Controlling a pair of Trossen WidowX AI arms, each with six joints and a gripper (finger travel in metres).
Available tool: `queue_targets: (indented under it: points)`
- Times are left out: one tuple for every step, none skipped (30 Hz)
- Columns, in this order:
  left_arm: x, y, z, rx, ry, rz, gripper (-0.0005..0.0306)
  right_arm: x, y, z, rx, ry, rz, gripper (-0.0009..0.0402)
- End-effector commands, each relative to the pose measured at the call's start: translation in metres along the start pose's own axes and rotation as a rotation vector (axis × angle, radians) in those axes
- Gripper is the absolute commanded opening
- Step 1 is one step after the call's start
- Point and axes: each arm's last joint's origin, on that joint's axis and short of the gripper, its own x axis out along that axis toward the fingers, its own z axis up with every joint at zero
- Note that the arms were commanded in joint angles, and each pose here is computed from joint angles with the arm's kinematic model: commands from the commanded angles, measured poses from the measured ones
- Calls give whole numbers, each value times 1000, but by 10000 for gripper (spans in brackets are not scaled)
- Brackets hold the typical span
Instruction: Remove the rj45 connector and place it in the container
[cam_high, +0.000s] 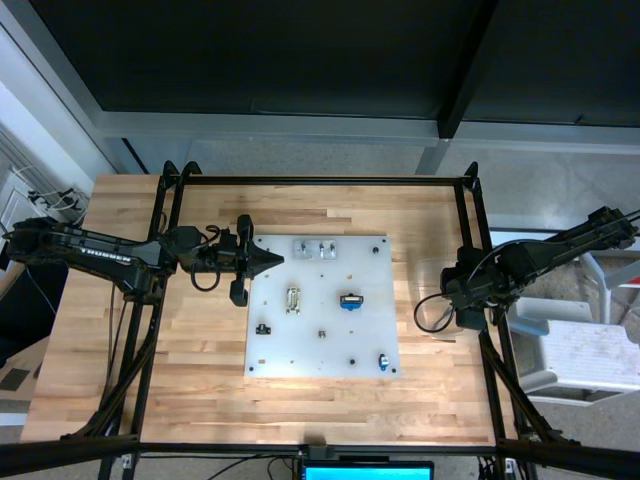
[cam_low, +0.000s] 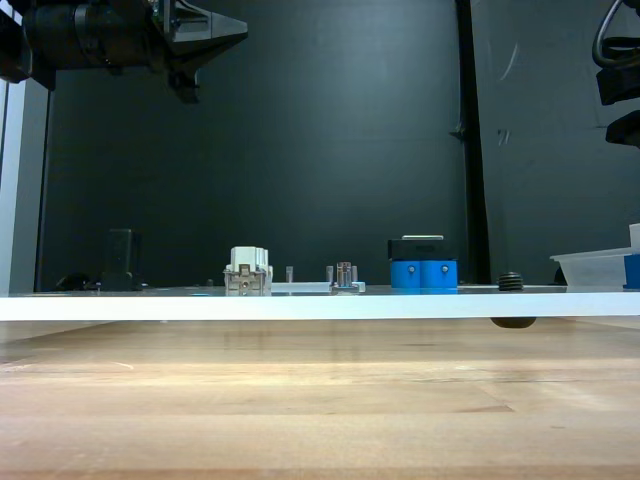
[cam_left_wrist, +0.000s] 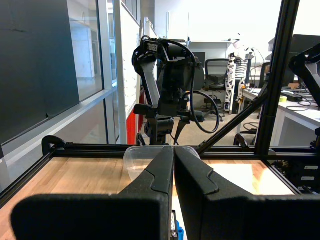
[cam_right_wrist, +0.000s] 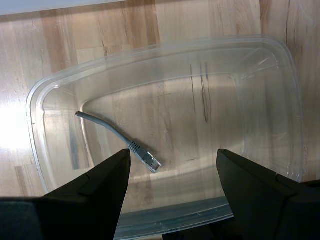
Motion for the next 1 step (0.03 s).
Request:
queue_targets:
  points:
    - [0,0,0,0,0,0,1,0,0,0,0,-1,0,240]
